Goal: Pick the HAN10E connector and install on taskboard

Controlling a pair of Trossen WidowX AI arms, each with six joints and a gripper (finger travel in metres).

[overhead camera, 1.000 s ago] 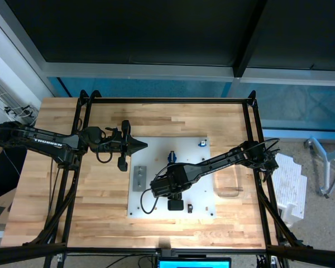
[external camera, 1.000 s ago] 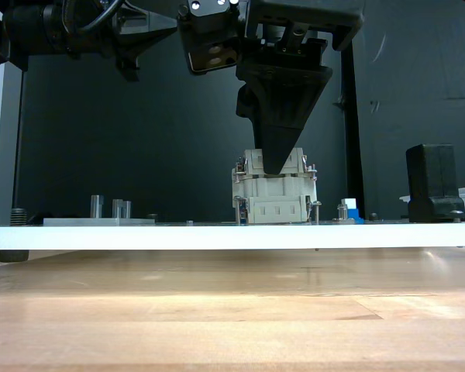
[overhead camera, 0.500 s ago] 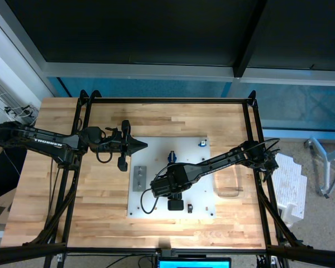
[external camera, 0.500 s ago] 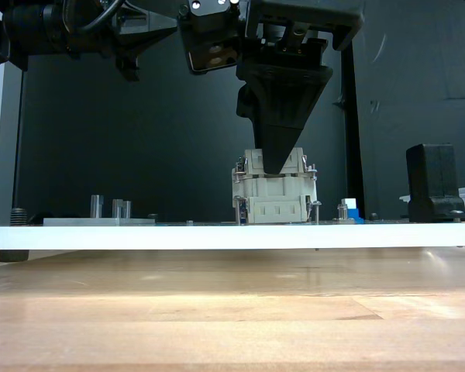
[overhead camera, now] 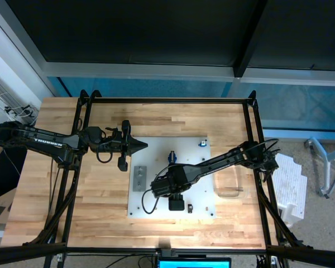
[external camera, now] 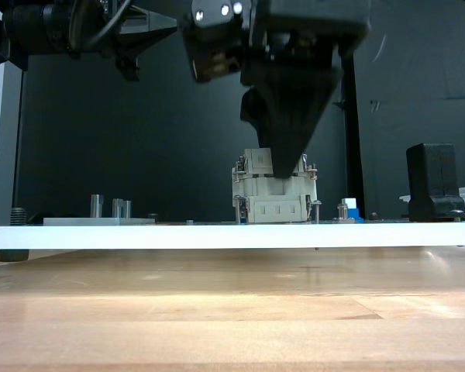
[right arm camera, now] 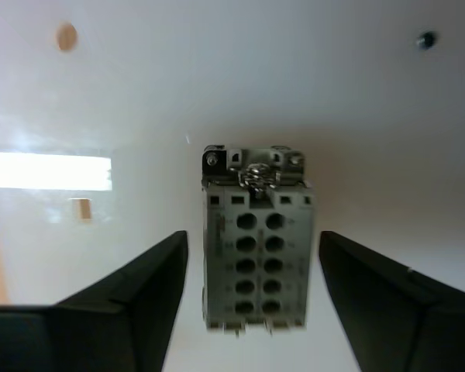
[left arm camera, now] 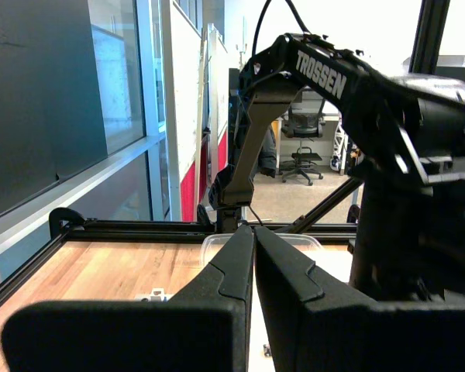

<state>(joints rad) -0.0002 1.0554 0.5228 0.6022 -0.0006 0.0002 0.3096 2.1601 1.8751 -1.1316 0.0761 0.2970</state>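
my right pincer (right arm camera: 253,267) hangs spread either side of the han10e connector (external camera: 275,198) standing on the taskboard (overhead camera: 156,156); my left pincer (left arm camera: 253,236), pressed together, hovers near its far-left corner.

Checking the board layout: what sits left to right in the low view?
Grey metal block, HAN10E connector below the open right hand, blue fitting, black block, all on the taskboard; shut left hand over its far-left corner.

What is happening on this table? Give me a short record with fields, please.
Working arm: right gripper, open, a finger on each side of the HAN10E connector with gaps between
Connector: upright on the taskboard
Parked arm: left gripper, shut, raised over the board's far left corner
Nearby: grey metal block, left of the connector
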